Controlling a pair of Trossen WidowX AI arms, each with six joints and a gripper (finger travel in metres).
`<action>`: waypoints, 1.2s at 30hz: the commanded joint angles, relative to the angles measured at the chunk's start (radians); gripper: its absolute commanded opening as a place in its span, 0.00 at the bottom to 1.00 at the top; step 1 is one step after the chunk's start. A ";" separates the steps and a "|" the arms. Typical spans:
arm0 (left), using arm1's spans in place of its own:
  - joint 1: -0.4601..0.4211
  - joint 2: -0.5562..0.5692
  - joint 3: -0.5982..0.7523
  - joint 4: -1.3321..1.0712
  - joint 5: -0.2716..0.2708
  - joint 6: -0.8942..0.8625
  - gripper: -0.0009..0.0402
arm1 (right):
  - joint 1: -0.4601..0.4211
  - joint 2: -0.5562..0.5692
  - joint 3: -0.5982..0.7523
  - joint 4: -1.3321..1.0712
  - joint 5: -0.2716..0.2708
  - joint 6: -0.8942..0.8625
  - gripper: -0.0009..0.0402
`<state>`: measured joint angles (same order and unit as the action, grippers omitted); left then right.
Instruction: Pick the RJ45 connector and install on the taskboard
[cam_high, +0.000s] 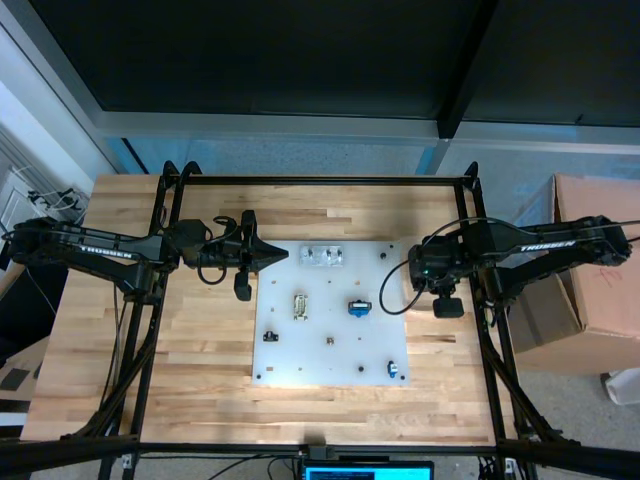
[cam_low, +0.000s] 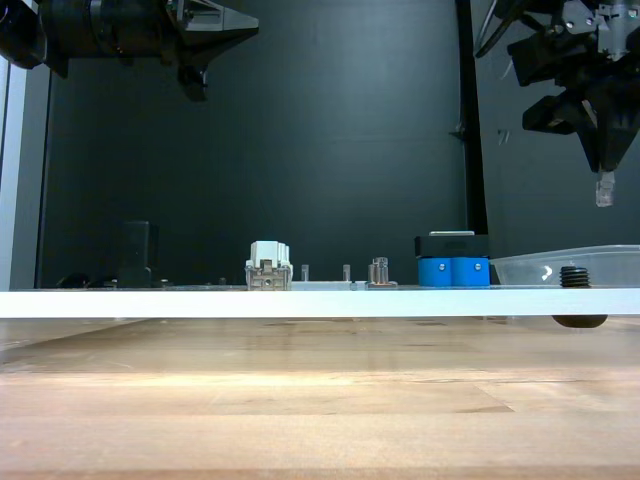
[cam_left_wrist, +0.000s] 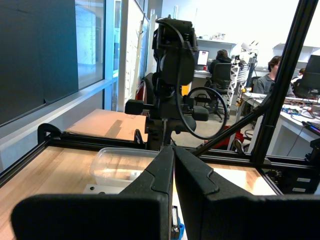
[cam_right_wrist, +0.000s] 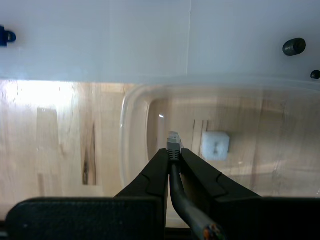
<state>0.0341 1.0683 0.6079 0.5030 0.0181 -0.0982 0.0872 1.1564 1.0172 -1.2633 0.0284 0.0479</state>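
R arm hung by the right edge of the board (cam_high: 300, 350). The right gripper (cam_low: 603, 165) pointed straight down, high above the tabletop (cam_high: 200, 385). Its jaws were closed narrow on the RJ45 (cam_low: 604, 190), pinching it at the cable end. The clear plug stuck out below the tips, and a short cable (cam_right_wrist: 185, 210) ran back between the fingers. Prob. held that way so the plug nose was free to enter a port from above.

The RJ45 was well clear of the board and not in any seat. The right wrist view put it directly over the clear bin (cam_right_wrist: 125, 125) beside the board, w/ a white block (cam_right_wrist: 215, 145) lying inside. The bin looked like the supply spot, so I judged the pick done and the carry to the board not yet made.

The left gripper (cam_high: 283, 255) sat by the board's far-left corner. It was held high and level, pointing across toward the R arm, fingers pressed together on nothing. Likely parked there to leave the board open, and its cam looked out across the rig at the R arm.

The board carried a blue part (cam_high: 359, 308) and a white-grey socket (cam_high: 299, 308), among smaller bits. Couldn't tell which seat takes the RJ45. The next move would need a shift left over the board, then a straight, aligned descent.
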 joint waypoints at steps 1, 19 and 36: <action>0.000 0.000 0.000 0.000 0.000 0.000 0.02 | 0.041 0.037 0.027 0.002 0.006 0.045 0.02; 0.000 0.000 0.000 0.000 0.000 0.000 0.02 | 0.227 0.279 0.206 0.048 0.007 0.239 0.02; 0.000 0.000 0.000 0.000 0.000 0.000 0.02 | 0.382 0.468 0.364 0.059 0.002 0.407 0.44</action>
<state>0.0341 1.0683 0.6079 0.5034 0.0177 -0.0986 0.4587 1.6131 1.3746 -1.2049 0.0315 0.4389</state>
